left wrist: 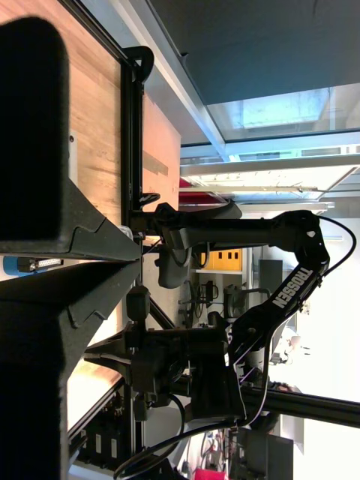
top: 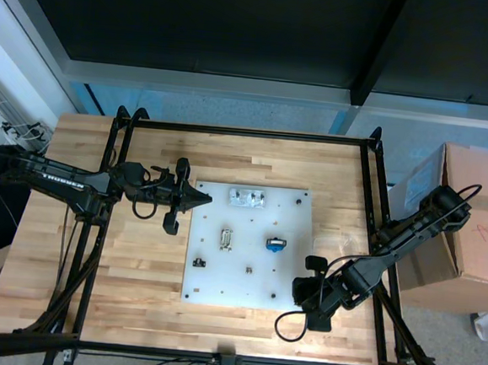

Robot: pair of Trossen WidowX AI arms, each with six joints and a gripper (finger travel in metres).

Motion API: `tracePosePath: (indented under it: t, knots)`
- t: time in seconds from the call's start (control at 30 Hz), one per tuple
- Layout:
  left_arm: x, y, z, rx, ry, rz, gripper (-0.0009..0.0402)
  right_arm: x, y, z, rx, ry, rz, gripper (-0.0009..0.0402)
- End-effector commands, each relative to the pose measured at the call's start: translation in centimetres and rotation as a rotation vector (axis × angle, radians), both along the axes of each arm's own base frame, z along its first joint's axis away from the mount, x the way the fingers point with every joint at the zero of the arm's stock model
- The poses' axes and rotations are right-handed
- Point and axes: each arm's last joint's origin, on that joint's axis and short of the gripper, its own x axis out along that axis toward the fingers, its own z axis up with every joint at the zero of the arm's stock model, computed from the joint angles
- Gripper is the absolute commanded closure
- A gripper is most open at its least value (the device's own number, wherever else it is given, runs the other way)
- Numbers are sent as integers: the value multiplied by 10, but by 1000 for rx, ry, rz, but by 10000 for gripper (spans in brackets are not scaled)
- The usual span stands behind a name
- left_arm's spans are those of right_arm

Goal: Remove the RJ45 connector from the taskboard and place in the container

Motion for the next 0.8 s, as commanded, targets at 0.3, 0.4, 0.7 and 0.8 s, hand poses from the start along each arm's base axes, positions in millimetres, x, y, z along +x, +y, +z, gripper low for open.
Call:
tracePosePath:
  t: [0.3,0.4,0.7,0.8]
  knots:
    - [0,0,0,0,0,0,393,-7,-7,26,36,-39,-6,393]
    - [0,0,0,0,0,0,393,-11,-11,31,32,-32,-12,393]
    - [0,0,0,0,0,0,393,-39,-35,30,2,38,-52,393]
    - [0,0,0,0,0,0,393,-52,-45,24,12,54,-67,393]
